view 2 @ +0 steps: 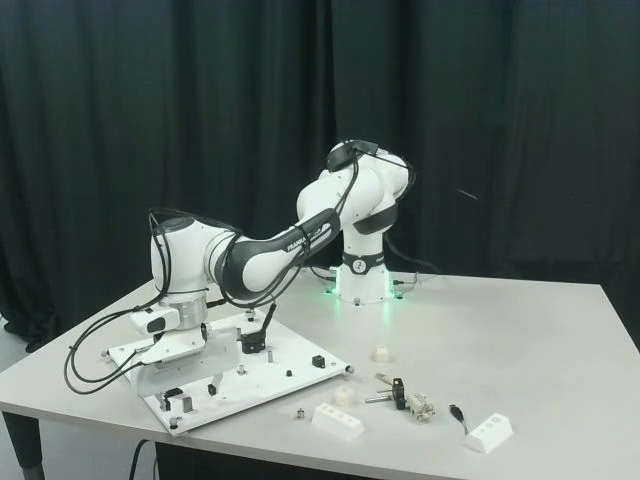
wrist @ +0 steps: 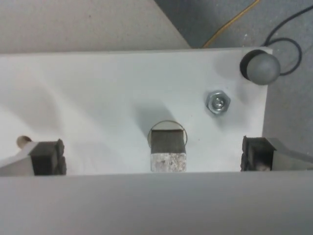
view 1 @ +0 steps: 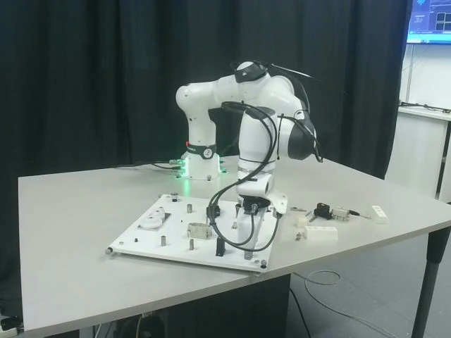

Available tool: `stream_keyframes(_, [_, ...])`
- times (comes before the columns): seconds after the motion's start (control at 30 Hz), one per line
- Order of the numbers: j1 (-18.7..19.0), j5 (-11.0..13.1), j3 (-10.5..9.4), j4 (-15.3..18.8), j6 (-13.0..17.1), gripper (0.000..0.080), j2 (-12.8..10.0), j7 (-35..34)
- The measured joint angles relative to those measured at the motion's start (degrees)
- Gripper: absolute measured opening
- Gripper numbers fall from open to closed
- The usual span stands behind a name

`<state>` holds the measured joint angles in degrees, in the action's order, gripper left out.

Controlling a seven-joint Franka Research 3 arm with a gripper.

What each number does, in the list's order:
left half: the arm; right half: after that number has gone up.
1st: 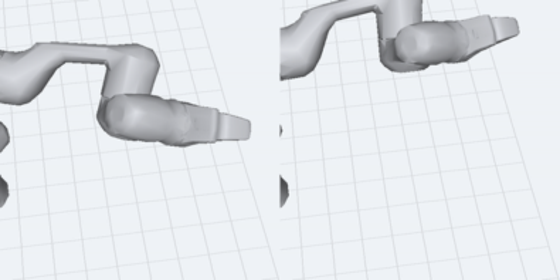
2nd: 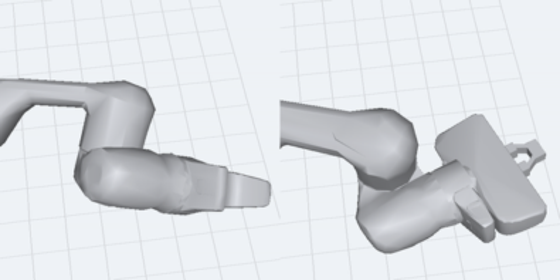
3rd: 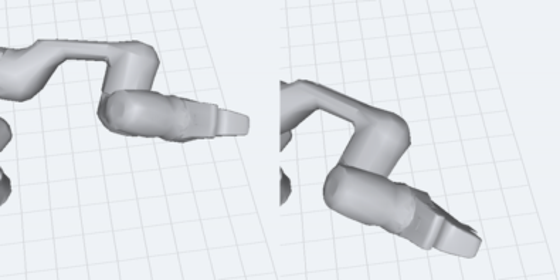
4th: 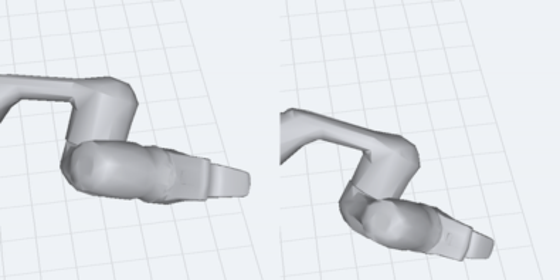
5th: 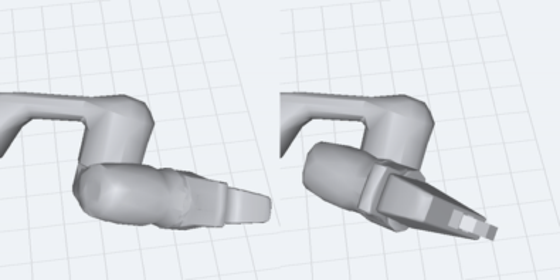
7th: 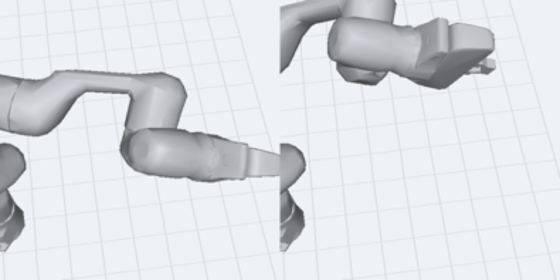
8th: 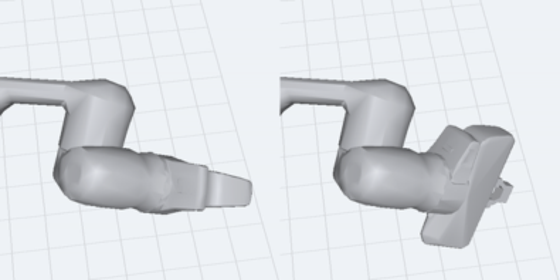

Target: Remove square peg 4.

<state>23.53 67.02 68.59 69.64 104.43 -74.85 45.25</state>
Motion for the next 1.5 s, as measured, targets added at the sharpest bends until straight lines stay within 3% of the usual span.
stream_keyframes(0.57, [-3.8, -2.9, -3.65, -4.3, 0.6, 0.0800, 0.1, -0.2])
stream_keyframes(1.37, [-4.3, -5.2, -4.46, -5.4, -0.2, 0.0800, 0.5, -1.2])
stream_keyframes(1.4, [-4.3, -5.3, -4.48, -5.4, -0.2, 0.0524, 0.5, -1.2])
stream_keyframes(1.5, [-4.4, -5.5, -4.63, -5.4, -0.2, 0.0524, 0.5, -1.2])
